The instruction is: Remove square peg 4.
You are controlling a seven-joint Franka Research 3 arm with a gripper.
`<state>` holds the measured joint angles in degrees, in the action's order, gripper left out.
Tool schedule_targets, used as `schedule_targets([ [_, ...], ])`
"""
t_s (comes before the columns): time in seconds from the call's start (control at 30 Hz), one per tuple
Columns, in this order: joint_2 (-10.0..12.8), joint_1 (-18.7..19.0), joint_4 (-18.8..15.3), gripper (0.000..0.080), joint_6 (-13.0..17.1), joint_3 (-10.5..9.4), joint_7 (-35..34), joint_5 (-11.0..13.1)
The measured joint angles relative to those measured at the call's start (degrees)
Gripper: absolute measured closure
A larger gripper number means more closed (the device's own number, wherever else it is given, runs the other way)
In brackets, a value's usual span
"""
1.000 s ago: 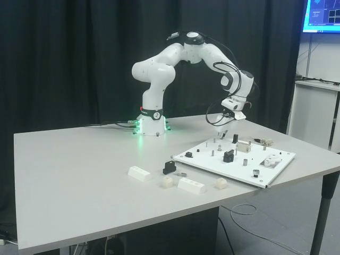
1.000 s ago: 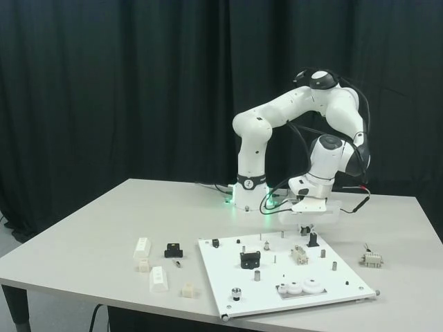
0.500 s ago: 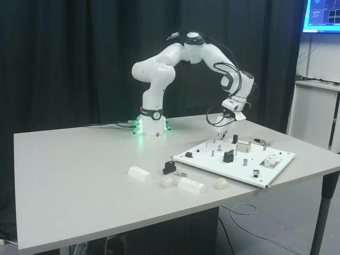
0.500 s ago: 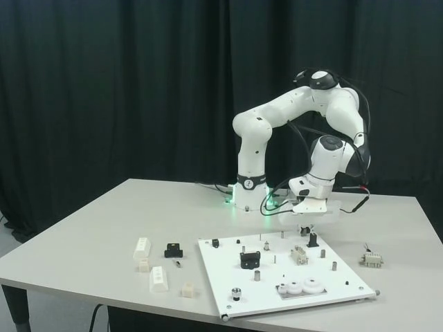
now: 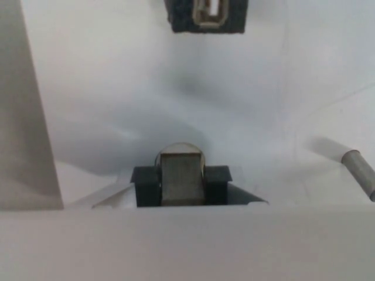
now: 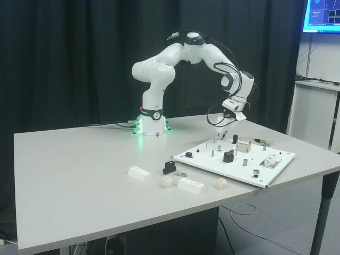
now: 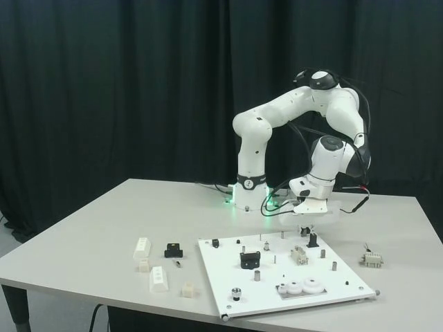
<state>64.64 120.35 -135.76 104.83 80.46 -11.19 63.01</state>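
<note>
A grey square peg sits between two black fingertips in the wrist view, with my gripper shut on it. It hangs a little above the white board, casting a soft shadow there. From the room cameras my gripper hovers over the board's far edge, beside a black holder. The peg itself is too small to make out in either room view.
A black socket block and a grey pin stand on the board near the gripper. More pins, black blocks and white rollers dot the board. White blocks and a black part lie on the table.
The gripper has risen slightly above the board's far edge. Nothing else has moved.
</note>
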Motion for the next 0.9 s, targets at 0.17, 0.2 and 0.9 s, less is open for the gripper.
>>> schedule_targets([
  [0.17,0.0,0.0,0.0,0.0649,0.0,0.0,0.66,0.0],
  [0.2,0.0,0.0,0.0,0.0649,0.0,0.0,0.82,0.0],
  [0.9,0.0,-0.02,0.03,0.0649,-0.06,0.1,3.63,-0.06],
])
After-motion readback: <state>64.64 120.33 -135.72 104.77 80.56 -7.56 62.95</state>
